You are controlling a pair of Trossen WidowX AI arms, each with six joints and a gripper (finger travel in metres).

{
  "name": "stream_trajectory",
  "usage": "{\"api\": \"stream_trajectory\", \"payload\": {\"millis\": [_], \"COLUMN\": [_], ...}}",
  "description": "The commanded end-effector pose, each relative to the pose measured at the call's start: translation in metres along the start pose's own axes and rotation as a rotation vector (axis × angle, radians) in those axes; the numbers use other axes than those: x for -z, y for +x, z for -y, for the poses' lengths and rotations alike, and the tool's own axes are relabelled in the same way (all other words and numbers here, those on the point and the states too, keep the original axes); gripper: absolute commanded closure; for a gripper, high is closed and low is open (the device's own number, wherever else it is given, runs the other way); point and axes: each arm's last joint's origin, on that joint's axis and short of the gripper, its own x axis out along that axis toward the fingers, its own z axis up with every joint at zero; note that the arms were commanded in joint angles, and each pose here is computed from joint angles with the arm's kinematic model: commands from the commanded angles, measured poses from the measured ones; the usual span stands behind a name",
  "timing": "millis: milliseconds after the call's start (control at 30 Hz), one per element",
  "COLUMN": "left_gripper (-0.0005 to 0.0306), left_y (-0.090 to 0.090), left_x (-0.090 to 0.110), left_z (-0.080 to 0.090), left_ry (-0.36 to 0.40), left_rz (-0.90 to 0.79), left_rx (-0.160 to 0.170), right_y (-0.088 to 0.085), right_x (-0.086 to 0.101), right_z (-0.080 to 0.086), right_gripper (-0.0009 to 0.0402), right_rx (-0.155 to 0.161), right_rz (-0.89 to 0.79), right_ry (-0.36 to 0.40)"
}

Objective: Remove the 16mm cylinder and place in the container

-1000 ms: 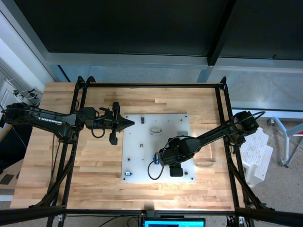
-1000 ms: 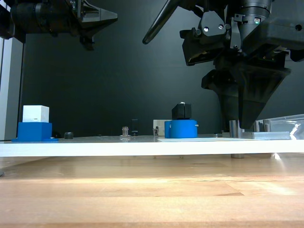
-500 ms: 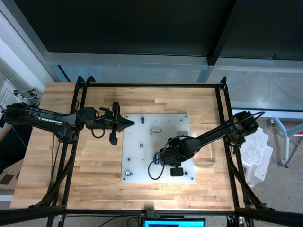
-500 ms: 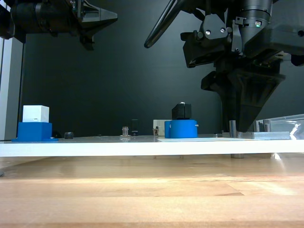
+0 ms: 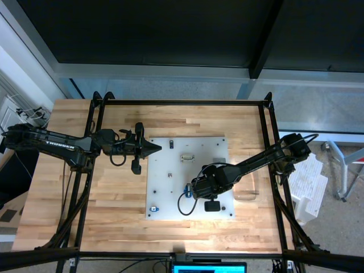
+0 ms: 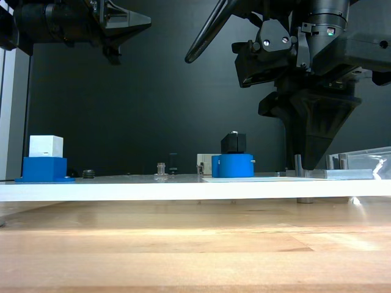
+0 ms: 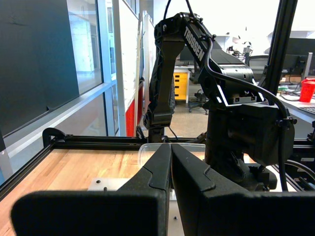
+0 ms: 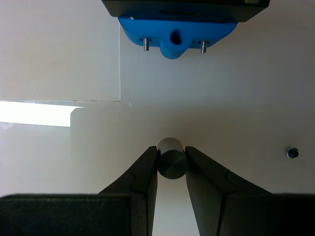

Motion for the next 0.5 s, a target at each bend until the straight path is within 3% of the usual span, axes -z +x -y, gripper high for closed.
{"api": "stream_trajectory", "payload": {"millis": [33,233,500], "left_gripper": [0.03,0.03,0.03], "left_y": [0.0,0.0,0.0], "left_x": [0.0,0.0,0.0], "left_z": [0.0,0.0,0.0], "left_ry": [0.0,0.0,0.0], "left_rz": [0.0,0.0,0.0], "left_rx": [0.0,0.0,0.0], "right_y": [0.0,-0.004,-0.025], "right_x": [0.0,-0.001,-0.003], "right_z": [0.0,0.0,0.002], "right_gripper": [0.0379,0.0388,0.0389], "right_rx": [-0.001,-0.004,-0.015], "right_rz": [0.002,0.012,0.049], "right_ry": [0.001,0.002,0.006]}}
